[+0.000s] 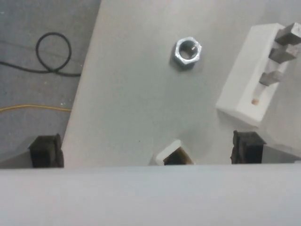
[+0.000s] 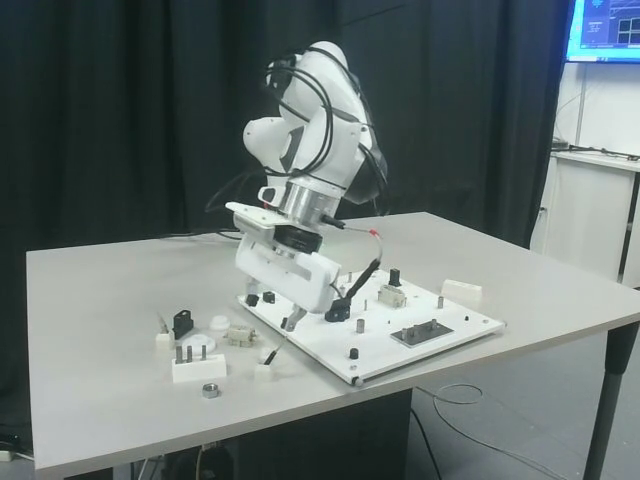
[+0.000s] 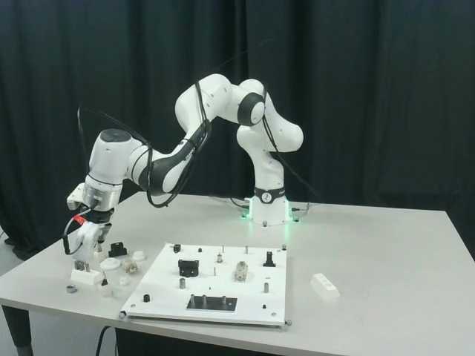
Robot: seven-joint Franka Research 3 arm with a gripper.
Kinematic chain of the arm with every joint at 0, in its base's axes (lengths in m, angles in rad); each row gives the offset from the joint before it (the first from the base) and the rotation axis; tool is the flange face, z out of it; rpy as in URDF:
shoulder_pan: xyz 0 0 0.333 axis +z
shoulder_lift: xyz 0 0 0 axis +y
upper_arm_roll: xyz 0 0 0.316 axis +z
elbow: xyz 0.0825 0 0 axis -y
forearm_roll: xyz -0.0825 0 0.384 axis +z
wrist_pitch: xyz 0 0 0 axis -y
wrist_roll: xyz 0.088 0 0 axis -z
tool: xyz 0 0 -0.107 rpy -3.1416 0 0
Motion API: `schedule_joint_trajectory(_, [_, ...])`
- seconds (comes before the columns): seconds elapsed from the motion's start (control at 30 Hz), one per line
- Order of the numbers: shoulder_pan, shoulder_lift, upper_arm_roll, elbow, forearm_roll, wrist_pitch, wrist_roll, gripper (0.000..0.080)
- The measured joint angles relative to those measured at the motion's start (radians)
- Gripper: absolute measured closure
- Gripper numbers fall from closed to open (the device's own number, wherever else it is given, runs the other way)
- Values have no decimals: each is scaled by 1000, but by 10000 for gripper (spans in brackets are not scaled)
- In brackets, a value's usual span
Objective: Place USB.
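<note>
Grey counter [image 3: 386, 245] carries the white arm [image 3: 185, 141] and a white board [image 3: 215, 293]. Jaws spread apart, clamped on nothing, hanging above the small white USB piece [image 1: 171, 153]. White block [image 1: 247, 80] and steel nut [image 1: 187, 52] lie near it.

Below gripper [image 1: 146, 150]: bare grey table [image 1: 131, 108]. Obstacles: hex nut [image 1: 187, 52]; white block [image 1: 249, 75] carrying upright pegs [image 1: 282, 52]; small white part [image 1: 173, 153] between the wide-set fingertips.
</note>
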Motion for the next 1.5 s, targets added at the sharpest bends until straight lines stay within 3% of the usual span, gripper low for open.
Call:
schedule_joint_trajectory(0.27, [-32,1,58,12,-47,-13,89,3])
schedule_joint_trajectory(0.43, [-33,3,61,12,-54,-13,184,3])
schedule_joint_trajectory(0.97, [-30,9,79,13,-92,-28,291,3])
schedule_joint_trajectory(1.17, [-28,19,91,17,-127,-44,340,3])
schedule_joint_trajectory(1.5, [-28,60,105,75,-188,-119,422,3])
